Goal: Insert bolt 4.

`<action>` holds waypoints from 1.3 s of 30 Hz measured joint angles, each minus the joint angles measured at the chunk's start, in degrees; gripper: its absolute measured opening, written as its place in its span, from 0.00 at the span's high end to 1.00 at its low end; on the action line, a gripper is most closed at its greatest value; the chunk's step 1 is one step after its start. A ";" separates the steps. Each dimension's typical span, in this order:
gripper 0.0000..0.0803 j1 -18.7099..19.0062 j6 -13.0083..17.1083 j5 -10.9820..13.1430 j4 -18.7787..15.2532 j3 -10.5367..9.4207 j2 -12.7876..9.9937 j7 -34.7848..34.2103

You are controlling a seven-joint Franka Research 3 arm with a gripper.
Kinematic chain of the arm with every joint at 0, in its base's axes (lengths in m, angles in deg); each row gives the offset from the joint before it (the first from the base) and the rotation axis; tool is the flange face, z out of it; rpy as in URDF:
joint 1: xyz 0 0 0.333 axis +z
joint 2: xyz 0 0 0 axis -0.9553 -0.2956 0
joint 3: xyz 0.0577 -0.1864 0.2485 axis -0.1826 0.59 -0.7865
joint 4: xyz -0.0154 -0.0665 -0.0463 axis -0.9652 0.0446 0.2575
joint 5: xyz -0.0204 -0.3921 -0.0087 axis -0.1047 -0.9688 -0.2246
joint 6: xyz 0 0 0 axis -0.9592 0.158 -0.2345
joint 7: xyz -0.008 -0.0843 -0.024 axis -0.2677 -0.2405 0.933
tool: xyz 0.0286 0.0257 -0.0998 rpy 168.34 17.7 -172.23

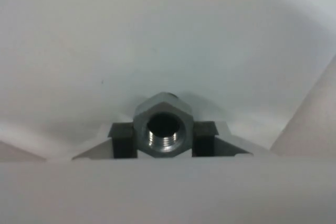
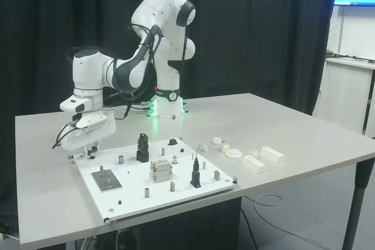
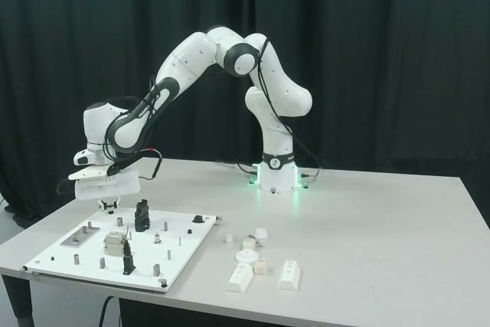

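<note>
Grey table [image 3: 398, 227] spreads wide under the white jointed arm [image 3: 191, 59], with a white square assembly board [image 3: 176, 254] just below the claw [image 2: 89, 151]. Black finger pads [image 1: 122, 140] are closed against a grey hexagonal metal bolt head [image 1: 163, 125] with a threaded bore, held between them. White blocks [image 3: 264, 273] lie well apart from the claw

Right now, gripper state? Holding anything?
Gripper: closed on a grey hex-headed bolt, held between the black fingers, above the white board.
</note>
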 joint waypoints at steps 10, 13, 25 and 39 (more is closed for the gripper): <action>0.72 0.06 -0.16 0.00 -0.09 0.01 0.07 -8.04; 0.72 0.09 -0.23 0.00 -0.10 0.05 0.07 -10.30; 0.72 0.22 -0.53 0.00 -0.10 0.15 0.07 -20.32; 0.72 0.29 -0.78 0.00 -0.09 0.16 0.09 -31.47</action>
